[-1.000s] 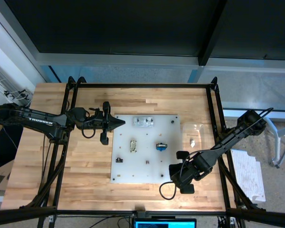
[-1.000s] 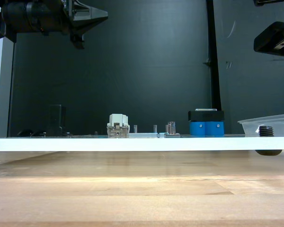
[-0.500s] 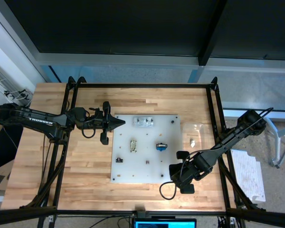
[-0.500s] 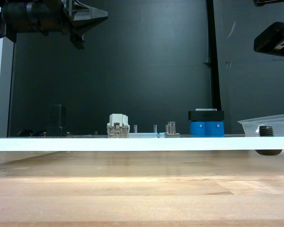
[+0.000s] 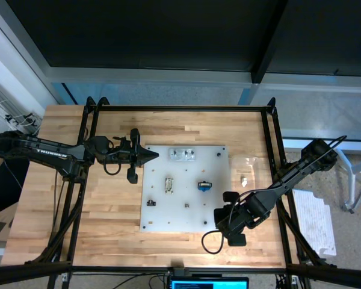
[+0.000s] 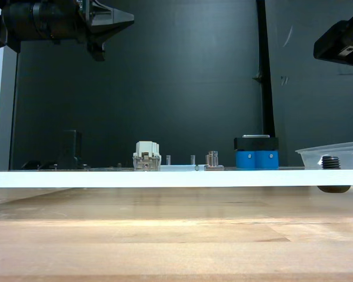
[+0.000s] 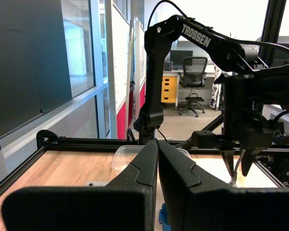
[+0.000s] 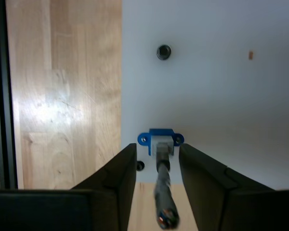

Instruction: Pick the RJ45 connector and install on taskboard

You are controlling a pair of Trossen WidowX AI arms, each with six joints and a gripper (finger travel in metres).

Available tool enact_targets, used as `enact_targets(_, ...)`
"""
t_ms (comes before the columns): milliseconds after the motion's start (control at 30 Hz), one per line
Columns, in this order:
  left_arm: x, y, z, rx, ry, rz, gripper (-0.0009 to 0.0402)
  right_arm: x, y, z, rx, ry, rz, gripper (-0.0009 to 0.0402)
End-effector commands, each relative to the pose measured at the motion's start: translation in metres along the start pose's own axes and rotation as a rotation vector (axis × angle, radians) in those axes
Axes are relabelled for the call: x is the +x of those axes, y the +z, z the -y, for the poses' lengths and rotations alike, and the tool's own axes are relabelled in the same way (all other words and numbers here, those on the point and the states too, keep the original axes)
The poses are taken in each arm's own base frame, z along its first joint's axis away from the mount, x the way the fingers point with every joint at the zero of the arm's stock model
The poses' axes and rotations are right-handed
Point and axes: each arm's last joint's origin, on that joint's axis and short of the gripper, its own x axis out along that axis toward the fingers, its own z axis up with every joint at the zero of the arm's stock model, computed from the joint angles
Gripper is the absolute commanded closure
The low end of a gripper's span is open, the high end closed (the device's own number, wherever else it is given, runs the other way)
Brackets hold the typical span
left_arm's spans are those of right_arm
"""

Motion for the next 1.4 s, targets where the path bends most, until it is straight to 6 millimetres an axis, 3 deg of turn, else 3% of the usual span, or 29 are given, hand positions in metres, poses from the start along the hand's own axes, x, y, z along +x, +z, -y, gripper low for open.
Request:
enact_targets(33, 0.0, 0.0, 0.0, 0.0, 0.0, 0.0, 0.0393, -0.009, 0.001, 0.0, -0.002, 0.001, 0.003, 0.0241)
enact_targets(500, 0.0, 0.0, 0.0, 0.0, 0.0, 0.0, 0.0393, -0.04, -0.011, 0.007, 0.014, 0.026, 0.019, 0.0164)
enact_targets(767, 0.0, 0.0, 0.0, 0.0, 0.0, 0.0, 0.0393, -0.054, -0.015, 0.011, 0.016, 0.049, 0.047, 0.0162)
enact_targets(1200, 0.0, 0.0, 0.0, 0.0, 0.0, 0.0, 0.0393, -0.056, -0.017, 0.012, 0.011, 0.045, 0.041, 0.0162)
enact_targets(1400, 0.0, 0.0, 0.0, 0.0, 0.0, 0.0, 0.0393, -0.072, -0.023, 0.028, -0.008, -0.023, 0.093, 0.0162)
